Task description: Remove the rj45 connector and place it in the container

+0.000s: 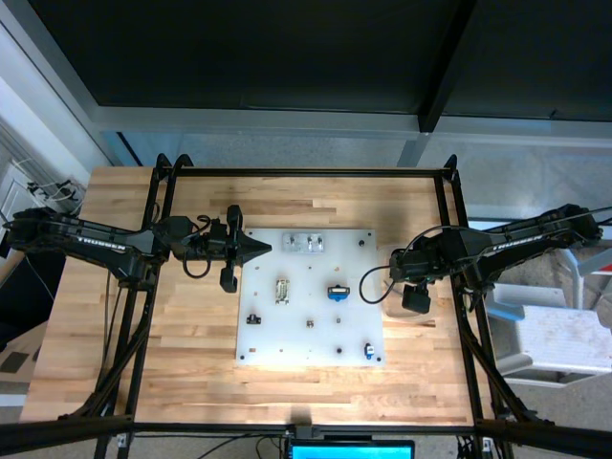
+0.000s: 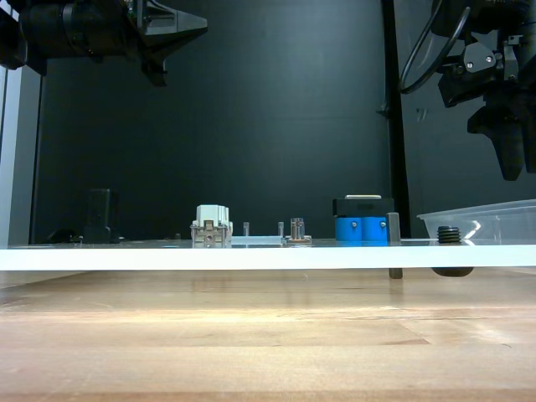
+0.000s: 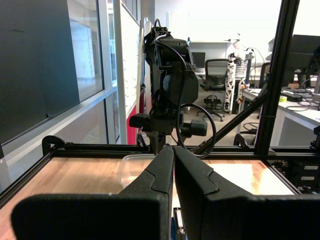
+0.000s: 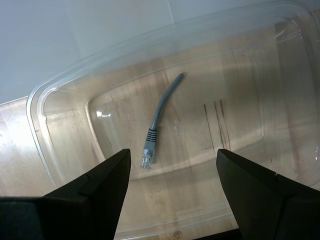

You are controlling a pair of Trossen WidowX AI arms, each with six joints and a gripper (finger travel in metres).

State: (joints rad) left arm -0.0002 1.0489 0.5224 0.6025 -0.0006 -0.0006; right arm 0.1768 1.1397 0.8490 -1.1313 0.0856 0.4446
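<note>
The left tool (image 1: 266,248) is hanging left of centre in the high view, over the upper left part of the white board (image 1: 277,349). Its fingers (image 3: 157,172) are pressing together with nothing between them. The right tool (image 1: 417,298) is hovering right of centre, above the container (image 1: 394,308) (clear of its rim in the low view). That tool's fingers are spreading wide and gripping nothing. The rj45 connector (image 4: 148,156), a clear plug on a short grey cable stub, is lying on the container's floor. The container is sitting on the wooden surface (image 1: 143,325) just beside the board's right edge. A black frame (image 1: 306,173) is bordering the surface. Beyond it, the left wrist view is showing an office chair (image 3: 217,67) and desks.
</note>
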